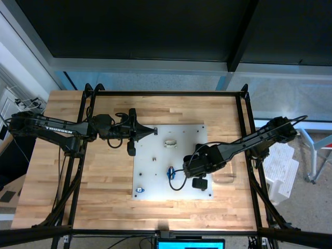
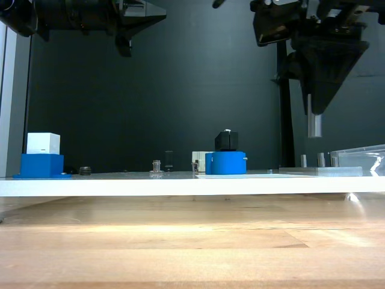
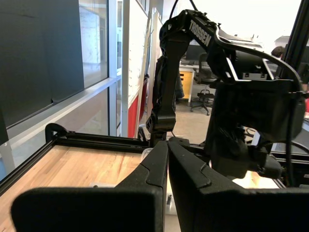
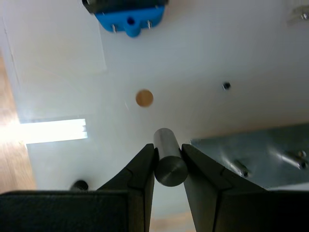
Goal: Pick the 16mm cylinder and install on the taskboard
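**Holding the 16mm cylinder above the taskboard**

The right gripper (image 4: 168,148) points down over the taskboard (image 1: 155,176), and its jaws are closed on the 16mm cylinder (image 4: 170,166). The peg sits squarely between the two fingertips, pinched on both sides. Its upper end stands level with the tips and the rest of its length sticks out below them toward the board. In the low view the cylinder (image 2: 313,126) hangs upright from the right gripper (image 2: 314,107), clear of the taskboard's surface with open air beneath it.

On the taskboard under the peg, a small round hole (image 4: 144,98) shows near its lower end, between the peg and the blue connector (image 4: 129,19). The grey metal block (image 4: 260,154) lies just beside the peg on the other side, with short pins standing on it.

The left gripper (image 1: 153,131) hovers at the taskboard's left edge, level and pointing inward. Its jaws are pressed together with nothing between them, as the left wrist view (image 3: 167,147) shows. The taskboard rests flat on the wooden desk (image 1: 104,202).
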